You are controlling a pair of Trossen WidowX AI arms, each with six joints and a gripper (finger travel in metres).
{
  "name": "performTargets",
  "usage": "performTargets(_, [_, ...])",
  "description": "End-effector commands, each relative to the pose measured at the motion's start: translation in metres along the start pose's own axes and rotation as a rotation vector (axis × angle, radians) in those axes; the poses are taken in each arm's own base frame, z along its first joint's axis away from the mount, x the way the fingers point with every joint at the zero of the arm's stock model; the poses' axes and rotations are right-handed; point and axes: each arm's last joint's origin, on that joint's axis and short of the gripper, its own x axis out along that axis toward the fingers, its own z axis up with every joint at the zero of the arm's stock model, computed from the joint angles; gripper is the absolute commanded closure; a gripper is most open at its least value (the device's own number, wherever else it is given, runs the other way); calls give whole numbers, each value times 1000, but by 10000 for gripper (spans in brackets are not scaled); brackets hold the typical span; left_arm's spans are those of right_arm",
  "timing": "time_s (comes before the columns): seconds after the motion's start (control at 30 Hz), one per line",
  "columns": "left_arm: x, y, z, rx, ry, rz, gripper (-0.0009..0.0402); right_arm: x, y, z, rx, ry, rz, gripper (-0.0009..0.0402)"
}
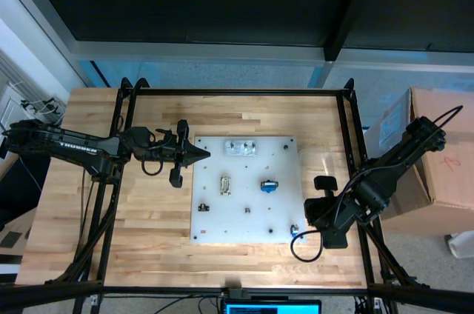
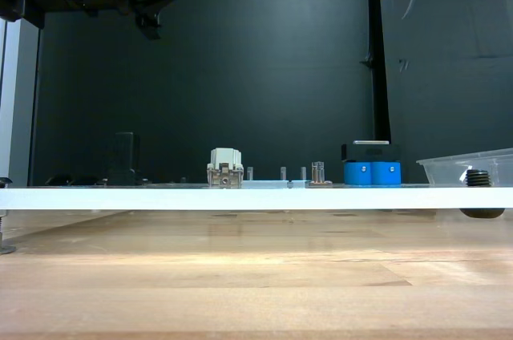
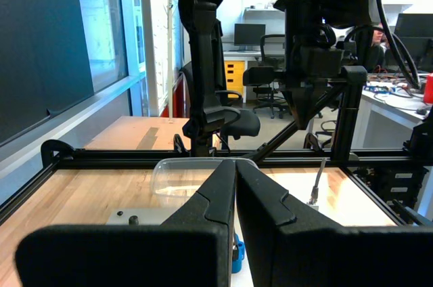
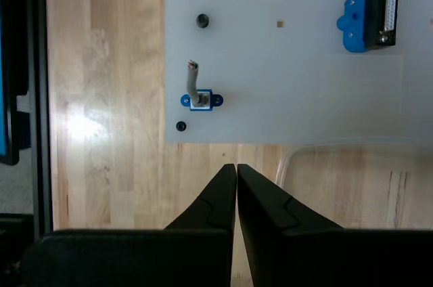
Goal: Remove the RJ45 connector from the taskboard and place in the container
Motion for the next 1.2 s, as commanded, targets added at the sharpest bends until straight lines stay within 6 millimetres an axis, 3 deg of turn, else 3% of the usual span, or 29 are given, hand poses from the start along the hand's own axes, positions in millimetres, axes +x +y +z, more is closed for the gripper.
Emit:
performTargets(0.03, [0,0,0,0,0,0,393,6,2,1,1,13,-18,352])
performTargets(0.27, [0,0,0,0,0,0,393,15,6,5,29,14,-48,267])
performTargets(0.47, [0,0,0,0,0,0,393,26,11,9,34,29,-60,226])
performTargets(1.2, [0,0,0,0,0,0,393,57,23,19,29,55,-113,217])
